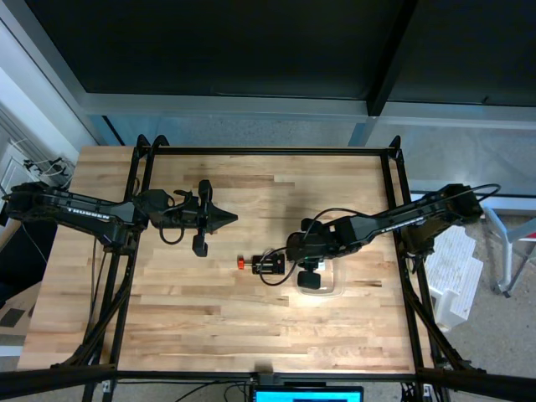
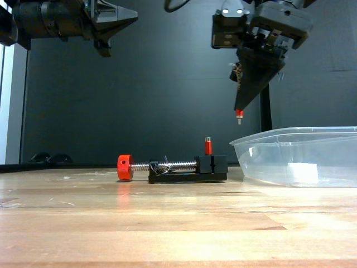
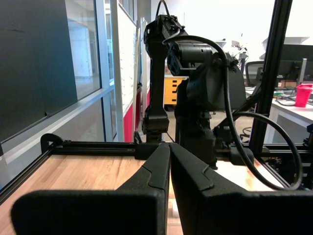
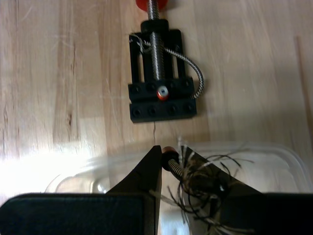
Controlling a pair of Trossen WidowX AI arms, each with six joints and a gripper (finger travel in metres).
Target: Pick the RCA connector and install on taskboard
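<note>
Low view: my right end effector (image 2: 240, 107) pinches the RCA connector (image 2: 239, 116) above the tray (image 2: 290, 132) rim, near the taskboard (image 2: 187, 170) on the desk — such a thin tip-hold could slip or mis-seat it. My left end effector (image 2: 114, 19), closed, hangs well apart.

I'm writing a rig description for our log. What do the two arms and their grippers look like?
Both arms are matte black with black looped cables. The left arm carries white lettering. The left gripper, over the table's left half, and the right gripper, above the tray's edge, both have black wedge-shaped jaws tapering to a point.
</note>
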